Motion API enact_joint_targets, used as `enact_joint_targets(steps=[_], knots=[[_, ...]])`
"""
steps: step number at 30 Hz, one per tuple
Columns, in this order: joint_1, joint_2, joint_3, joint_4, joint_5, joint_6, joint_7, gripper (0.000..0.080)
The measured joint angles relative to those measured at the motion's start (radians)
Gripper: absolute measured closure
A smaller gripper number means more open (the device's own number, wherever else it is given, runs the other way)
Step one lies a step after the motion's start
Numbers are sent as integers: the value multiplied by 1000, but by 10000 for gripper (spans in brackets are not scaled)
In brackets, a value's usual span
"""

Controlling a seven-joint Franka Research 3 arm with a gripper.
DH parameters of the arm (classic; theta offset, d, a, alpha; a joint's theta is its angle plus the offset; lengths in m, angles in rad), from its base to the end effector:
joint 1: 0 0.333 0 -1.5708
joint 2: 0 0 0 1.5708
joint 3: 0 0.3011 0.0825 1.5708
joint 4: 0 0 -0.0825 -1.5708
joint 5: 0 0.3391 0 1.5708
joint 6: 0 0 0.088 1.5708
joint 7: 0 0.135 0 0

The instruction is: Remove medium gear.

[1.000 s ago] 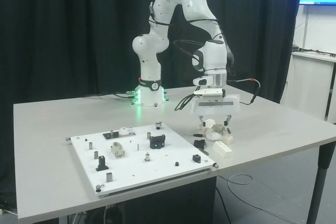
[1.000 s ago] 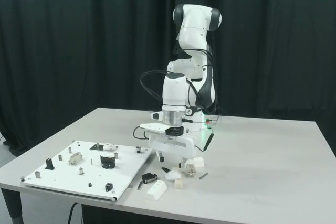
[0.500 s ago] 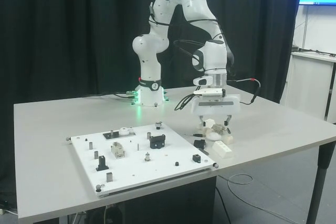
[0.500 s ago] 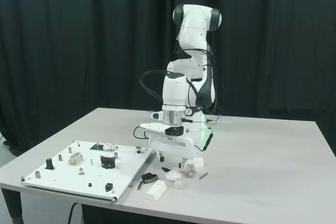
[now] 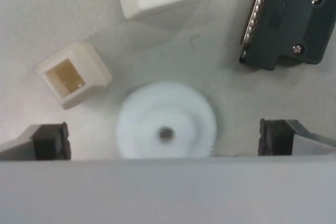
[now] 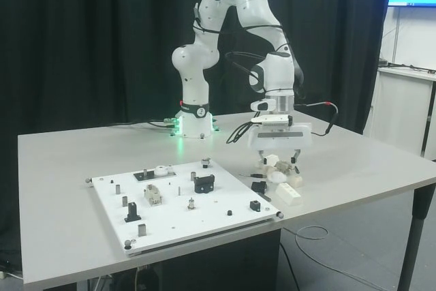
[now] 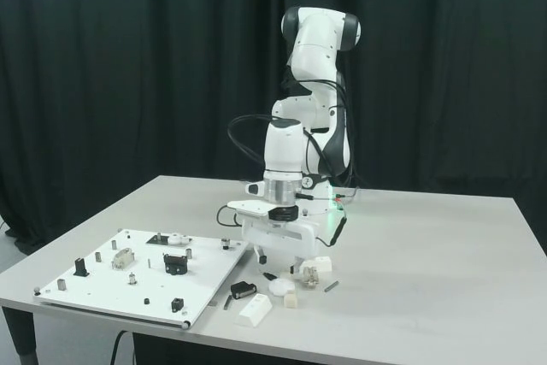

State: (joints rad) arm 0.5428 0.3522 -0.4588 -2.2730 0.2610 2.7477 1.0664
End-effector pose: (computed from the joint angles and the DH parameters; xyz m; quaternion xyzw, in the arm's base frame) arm 0.5268 0.0336 0.2295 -0.8282 0.5535 -0.0809 0.0338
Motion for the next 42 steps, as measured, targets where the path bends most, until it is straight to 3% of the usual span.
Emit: enact_joint_targets(steps=[17,42], knots=[[-8,0,-5,0,-37,9,0,3],[-14,0,-5,0,-54,16,0,3]])
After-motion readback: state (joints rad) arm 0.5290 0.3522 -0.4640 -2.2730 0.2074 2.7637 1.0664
